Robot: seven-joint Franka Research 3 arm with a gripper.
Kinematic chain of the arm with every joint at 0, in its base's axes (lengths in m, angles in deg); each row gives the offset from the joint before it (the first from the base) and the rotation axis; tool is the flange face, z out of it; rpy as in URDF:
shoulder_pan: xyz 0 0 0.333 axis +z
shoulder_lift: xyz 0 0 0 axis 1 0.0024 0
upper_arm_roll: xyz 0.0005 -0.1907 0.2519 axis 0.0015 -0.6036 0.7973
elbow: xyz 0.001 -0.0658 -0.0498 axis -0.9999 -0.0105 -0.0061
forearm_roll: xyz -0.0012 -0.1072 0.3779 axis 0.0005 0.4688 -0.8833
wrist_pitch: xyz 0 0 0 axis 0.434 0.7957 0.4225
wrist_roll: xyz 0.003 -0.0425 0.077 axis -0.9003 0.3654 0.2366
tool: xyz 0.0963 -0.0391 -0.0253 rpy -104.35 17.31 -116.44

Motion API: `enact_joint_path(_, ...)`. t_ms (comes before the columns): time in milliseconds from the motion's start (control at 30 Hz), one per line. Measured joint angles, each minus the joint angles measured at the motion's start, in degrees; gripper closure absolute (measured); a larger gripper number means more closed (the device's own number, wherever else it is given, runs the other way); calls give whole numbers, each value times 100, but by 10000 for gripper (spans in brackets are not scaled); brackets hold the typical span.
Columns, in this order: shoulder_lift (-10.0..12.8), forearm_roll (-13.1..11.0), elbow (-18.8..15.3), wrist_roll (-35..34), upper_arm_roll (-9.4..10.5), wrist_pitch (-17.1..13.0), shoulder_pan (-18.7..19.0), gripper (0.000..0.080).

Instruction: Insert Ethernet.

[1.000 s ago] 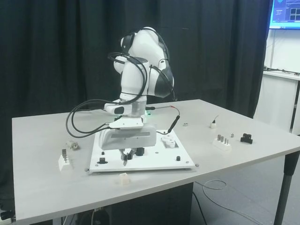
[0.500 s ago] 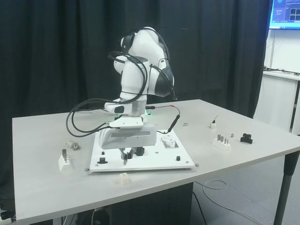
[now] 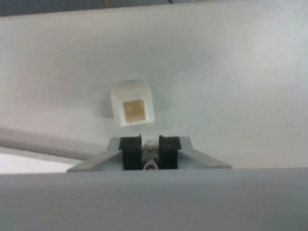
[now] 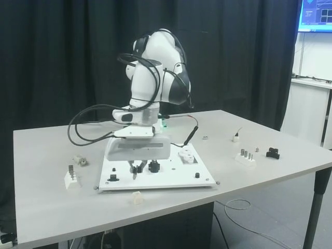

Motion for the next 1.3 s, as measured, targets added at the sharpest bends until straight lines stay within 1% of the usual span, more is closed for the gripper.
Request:
enact_joint_path(300,-152,0,5,-317,-251,505,-11,732)
enact_joint_path(667,-398,0,-2,-582,-448,1234,-74,732)
enact_joint_path(800,-479,-7,-24,-739,-522,1425,-84,732)
enact_joint_path(900,-545,-45,-70,-972,-541,1484,-100,732)
enact_joint_path(1100,-657,-174,-200,-1419,-561,1501,-118,732)
enact_joint_path(1300,-762,-261,-373,-2291,-592,1503,-116,732)
